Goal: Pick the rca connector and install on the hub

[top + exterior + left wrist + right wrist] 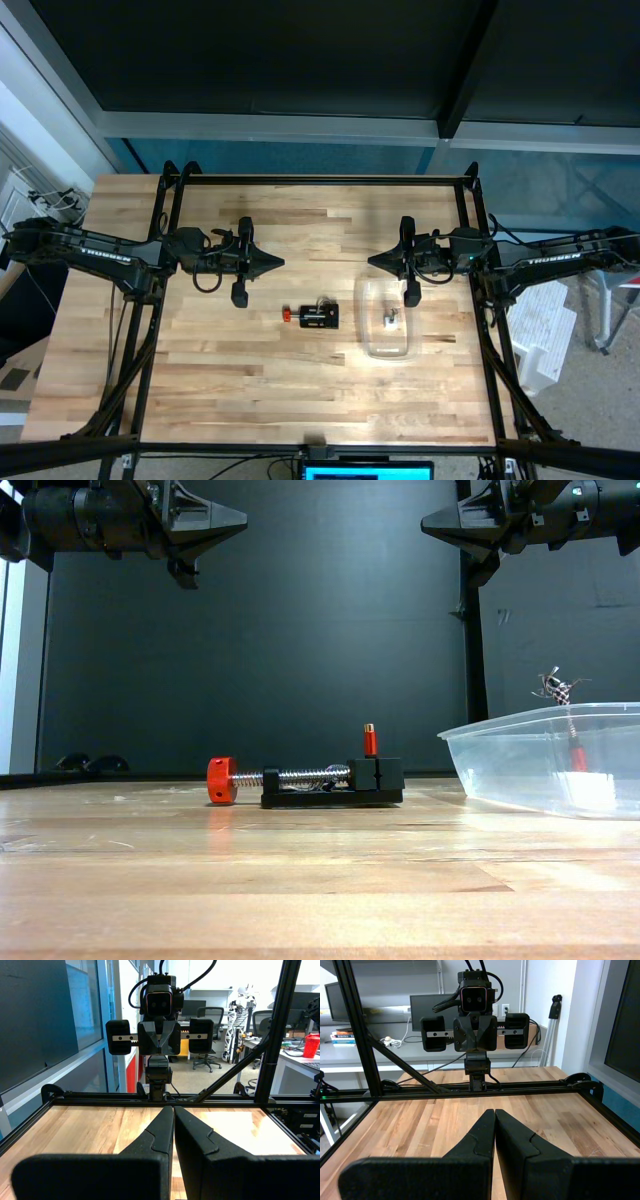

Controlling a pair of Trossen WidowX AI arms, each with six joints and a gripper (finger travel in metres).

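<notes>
The hub [320, 318] is a small black block with a red stub [286, 314], lying at the table's middle; in the low view the hub [332, 781] shows a red knob, a spring and a red pin on top. The rca connector [390, 320] is a tiny dark, silvery piece lying inside the clear tray [388, 345] to the right of the hub. My left gripper [280, 263] hovers high behind and left of the hub, shut and holding nothing. My right gripper [370, 262] hovers high behind the tray, also shut with nothing in it. Their tips face each other across a gap.
The clear tray [520, 742] stands right of the hub in the low view. A black frame [320, 181] rims the wooden table. Each wrist view looks along shut fingers [165, 1125] [485, 1127] at the opposite arm [159, 1035] [476, 1030].
</notes>
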